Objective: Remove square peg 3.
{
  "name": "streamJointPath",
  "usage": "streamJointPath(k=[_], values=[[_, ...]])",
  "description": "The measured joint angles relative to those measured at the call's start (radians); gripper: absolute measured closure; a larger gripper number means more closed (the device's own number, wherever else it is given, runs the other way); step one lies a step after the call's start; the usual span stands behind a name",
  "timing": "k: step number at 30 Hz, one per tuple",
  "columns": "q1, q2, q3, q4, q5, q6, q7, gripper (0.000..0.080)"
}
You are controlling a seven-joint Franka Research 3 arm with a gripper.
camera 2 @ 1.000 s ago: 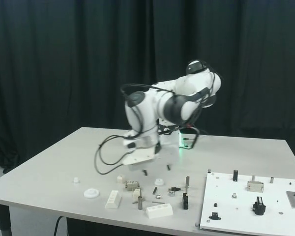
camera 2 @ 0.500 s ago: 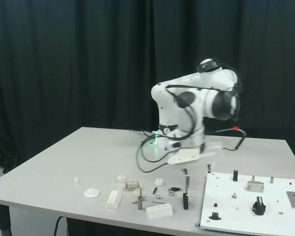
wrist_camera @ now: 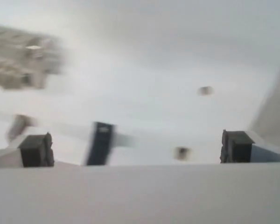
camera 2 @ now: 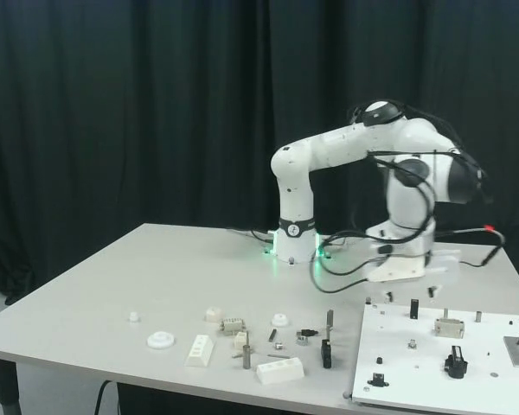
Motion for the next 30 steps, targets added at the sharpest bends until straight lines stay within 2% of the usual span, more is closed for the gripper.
streamJointPath(k=[13, 30], values=[[0.131, -0.002, 0.05, 0.0, 0.0, 0.062, 0.181, 0.0003], [0.199, 0.001, 0.096, -0.019, -0.008, 0.124, 0.281, 0.0003]])
